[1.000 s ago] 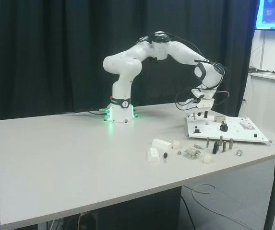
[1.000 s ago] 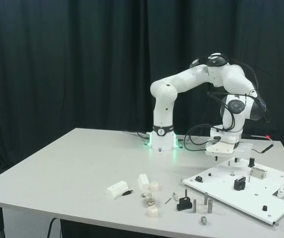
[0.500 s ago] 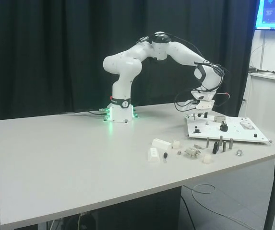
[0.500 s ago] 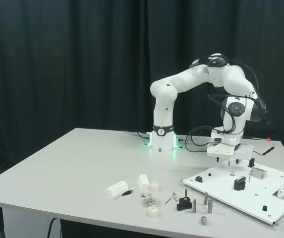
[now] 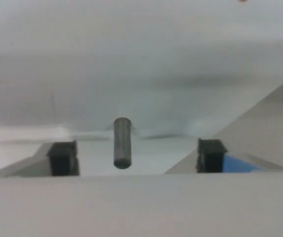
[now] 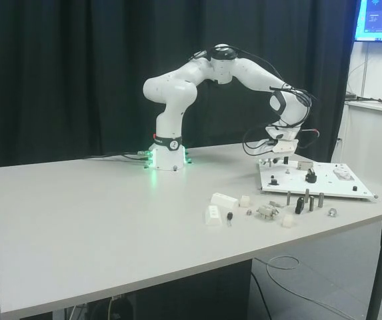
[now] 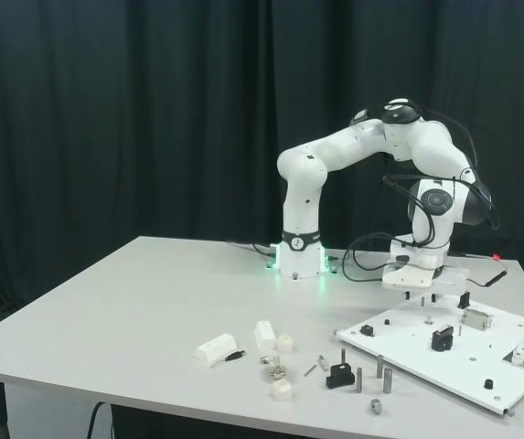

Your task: Remove round peg 2.

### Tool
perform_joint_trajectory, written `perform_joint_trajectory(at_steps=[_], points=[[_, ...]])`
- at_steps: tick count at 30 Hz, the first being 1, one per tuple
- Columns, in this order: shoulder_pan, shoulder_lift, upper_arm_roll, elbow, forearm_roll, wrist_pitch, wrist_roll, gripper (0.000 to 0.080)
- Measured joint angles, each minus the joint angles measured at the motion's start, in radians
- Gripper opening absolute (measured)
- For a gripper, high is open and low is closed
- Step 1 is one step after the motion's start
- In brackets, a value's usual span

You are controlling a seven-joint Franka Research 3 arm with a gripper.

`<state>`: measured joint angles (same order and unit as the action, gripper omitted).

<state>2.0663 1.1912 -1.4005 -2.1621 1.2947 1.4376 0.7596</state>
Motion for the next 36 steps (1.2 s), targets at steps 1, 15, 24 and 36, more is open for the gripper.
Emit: perform_joint_trajectory(at_steps=[1,15,24,36], points=[[0.0,0.0,0.0,0.0,0.0,0.002,-0.001,0.0685],[0.002,0.0,0.0,0.002,0.018,0.019,-0.005,0.0182],[0.005,0.0,0.0,0.002,0.018,0.02,-0.005,0.0066],[0.006,0.0,-0.004,0.002,0.016,0.015,-0.005,0.0066]])
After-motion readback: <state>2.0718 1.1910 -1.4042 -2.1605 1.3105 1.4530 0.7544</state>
